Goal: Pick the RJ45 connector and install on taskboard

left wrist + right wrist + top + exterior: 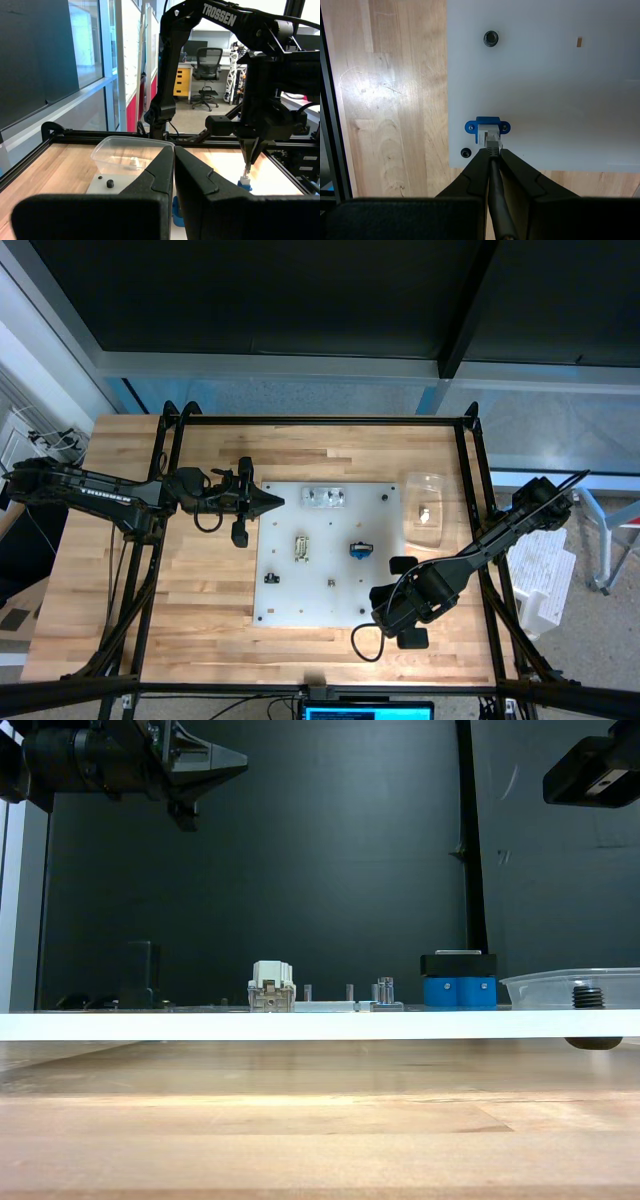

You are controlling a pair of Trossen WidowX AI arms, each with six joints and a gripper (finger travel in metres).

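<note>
Pale wood planks make up the desk, ringed by a black frame, with the white taskboard lying flat at its middle.

The left pincer hangs high over the board's left edge and points inward. Its fingers are pressed together with only a thin slit between them, and they carry nothing.

A small black fitting sits on the board nearest the left side. Next come a beige fitting, a silvery block toward the far edge, and a blue fitting near the middle. All of them stand between the two arms. Just beside the board's right edge, a clear plastic tub rests on the desk with a small pale item inside.

The right pincer is lowest and nearest, over the board's near right corner and pointing down. Its fingers are clamped on the rear of the RJ45 connector, where the dark cable runs back between them. The plug's pale front end meets a blue bracket fixed close to the board's edge, with a black screw just beside it. How deep the plug sits cannot be told.
</note>
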